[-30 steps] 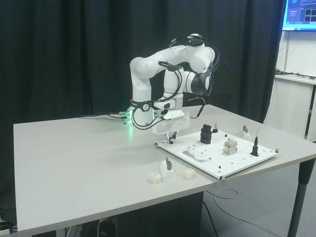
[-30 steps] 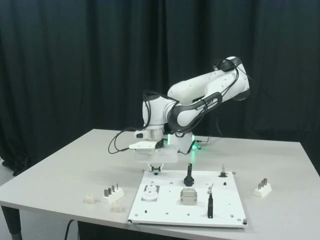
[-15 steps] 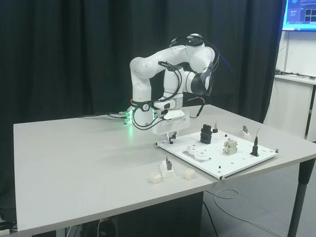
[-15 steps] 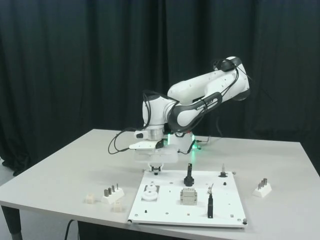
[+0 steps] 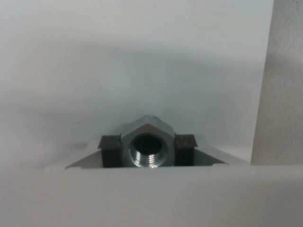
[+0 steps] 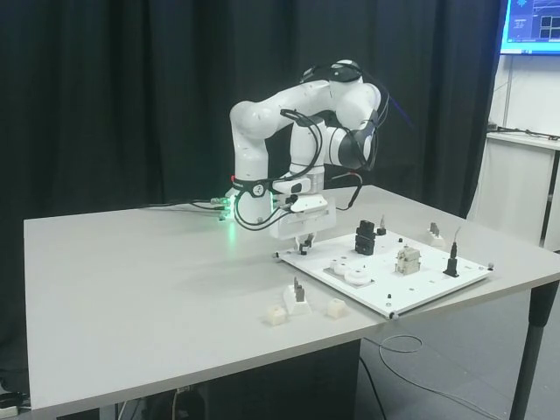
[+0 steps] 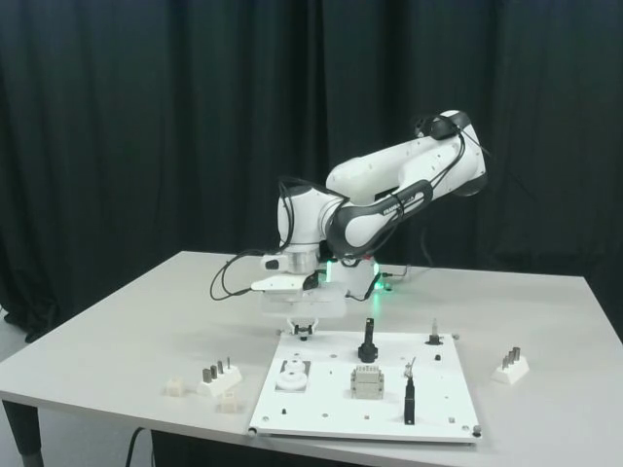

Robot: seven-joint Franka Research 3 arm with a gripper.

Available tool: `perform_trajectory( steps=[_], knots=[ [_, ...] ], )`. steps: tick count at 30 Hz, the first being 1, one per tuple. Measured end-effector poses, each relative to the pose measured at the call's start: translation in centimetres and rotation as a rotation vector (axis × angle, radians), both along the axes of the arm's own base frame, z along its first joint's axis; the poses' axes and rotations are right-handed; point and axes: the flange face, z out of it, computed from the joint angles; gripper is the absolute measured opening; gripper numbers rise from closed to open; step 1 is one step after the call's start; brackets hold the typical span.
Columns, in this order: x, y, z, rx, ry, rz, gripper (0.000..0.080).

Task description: Insert bolt 4.

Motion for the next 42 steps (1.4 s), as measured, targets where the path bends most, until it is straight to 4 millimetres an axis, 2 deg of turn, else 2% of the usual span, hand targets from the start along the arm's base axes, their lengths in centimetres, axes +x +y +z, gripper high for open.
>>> perform_trajectory(
  steps=[23, 42],
  knots=[
    [-0.09, -0.04, -0.06, 0.001, 0.000, -0.011, 0.0226],
    [-0.11, 0.03, -0.07, -0.005, -0.001, -0.300, 0.0226]
  ],
)
